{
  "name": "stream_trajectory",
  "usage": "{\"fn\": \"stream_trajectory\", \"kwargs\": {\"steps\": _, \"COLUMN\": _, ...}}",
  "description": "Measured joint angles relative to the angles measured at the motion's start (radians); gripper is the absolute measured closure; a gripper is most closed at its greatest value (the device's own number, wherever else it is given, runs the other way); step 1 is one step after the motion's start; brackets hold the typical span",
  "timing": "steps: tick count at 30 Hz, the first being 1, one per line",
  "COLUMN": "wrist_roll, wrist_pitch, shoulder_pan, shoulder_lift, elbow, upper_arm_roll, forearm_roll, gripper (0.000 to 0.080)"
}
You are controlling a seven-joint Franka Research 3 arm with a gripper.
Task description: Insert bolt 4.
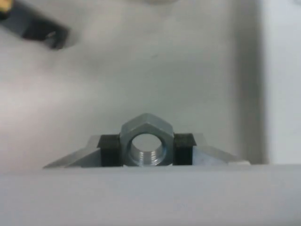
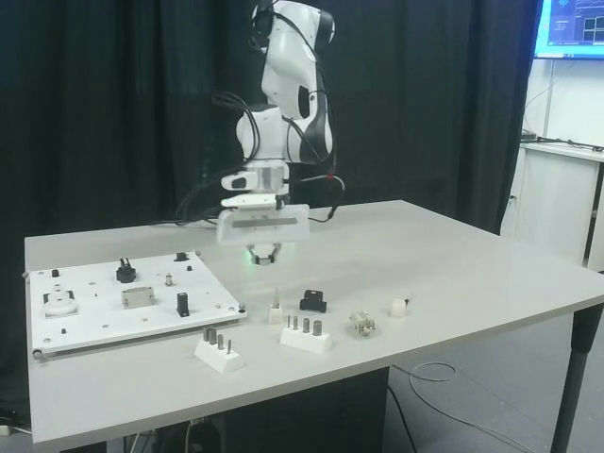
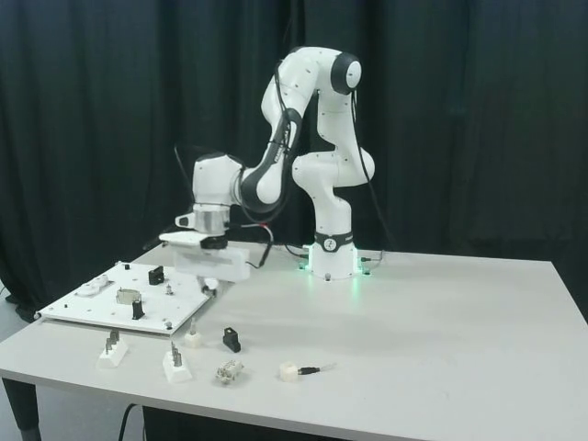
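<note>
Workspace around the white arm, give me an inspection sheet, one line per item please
Surface: grey table, arm bolted at the back.
Job's things: white assembly board at one end of the table; two white bolt holders with upright bolts near the front edge.
In the grip: a grey hex nut sits between the black finger pads.
Clutter: small black block, small metal part, small white part, loose on the table.
Gripper: gripper above the table beside the board, jaws closed on the nut.
Cables: black cables along the arm; one hanging below the table.
Surroundings: black curtain, screen at the side.
</note>
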Motion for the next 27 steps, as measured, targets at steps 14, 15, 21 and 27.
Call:
{"fn": "stream_trajectory", "kwargs": {"steps": 14, "wrist_roll": -0.008, "wrist_pitch": -0.026, "shoulder_pan": -0.001, "shoulder_lift": -0.035, "elbow": 0.085, "upper_arm_roll": -0.166, "forearm_roll": -0.173, "gripper": 0.0576}}
{"fn": "stream_trajectory", "kwargs": {"steps": 15, "wrist_roll": -0.012, "wrist_pitch": -0.032, "shoulder_pan": -0.001, "shoulder_lift": -0.035, "elbow": 0.092, "upper_arm_roll": -0.177, "forearm_roll": -0.182, "gripper": 0.0576}}
{"fn": "stream_trajectory", "kwargs": {"steps": 21, "wrist_roll": -0.06, "wrist_pitch": -0.072, "shoulder_pan": -0.006, "shoulder_lift": -0.036, "elbow": 0.14, "upper_arm_roll": -0.239, "forearm_roll": -0.213, "gripper": 0.0576}}
{"fn": "stream_trajectory", "kwargs": {"steps": 27, "wrist_roll": -0.131, "wrist_pitch": -0.107, "shoulder_pan": -0.018, "shoulder_lift": -0.035, "elbow": 0.179, "upper_arm_roll": -0.299, "forearm_roll": -0.215, "gripper": 0.0576}}
